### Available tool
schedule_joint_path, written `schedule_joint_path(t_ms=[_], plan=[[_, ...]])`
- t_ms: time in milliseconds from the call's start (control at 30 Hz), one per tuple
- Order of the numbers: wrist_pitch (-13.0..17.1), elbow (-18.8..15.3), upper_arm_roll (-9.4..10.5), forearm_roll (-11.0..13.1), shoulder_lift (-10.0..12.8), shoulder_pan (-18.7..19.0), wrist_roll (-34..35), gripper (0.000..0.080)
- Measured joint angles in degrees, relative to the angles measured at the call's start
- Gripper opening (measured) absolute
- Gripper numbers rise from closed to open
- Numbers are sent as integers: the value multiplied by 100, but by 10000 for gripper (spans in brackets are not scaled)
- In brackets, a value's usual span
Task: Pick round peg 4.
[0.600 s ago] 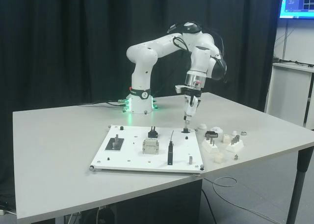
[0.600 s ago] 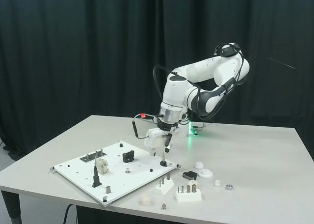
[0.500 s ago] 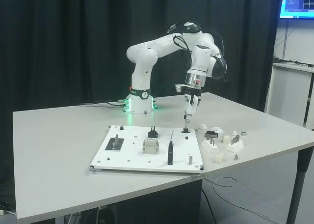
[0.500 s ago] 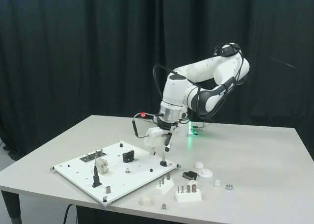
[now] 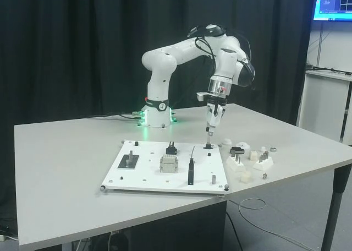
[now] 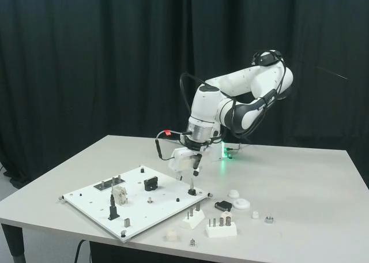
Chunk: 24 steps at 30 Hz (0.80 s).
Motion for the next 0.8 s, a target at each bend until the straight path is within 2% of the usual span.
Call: schedule_joint_path(t_ms=[800], plan=[[85,27,-85,-401,0,-70,-297,800]])
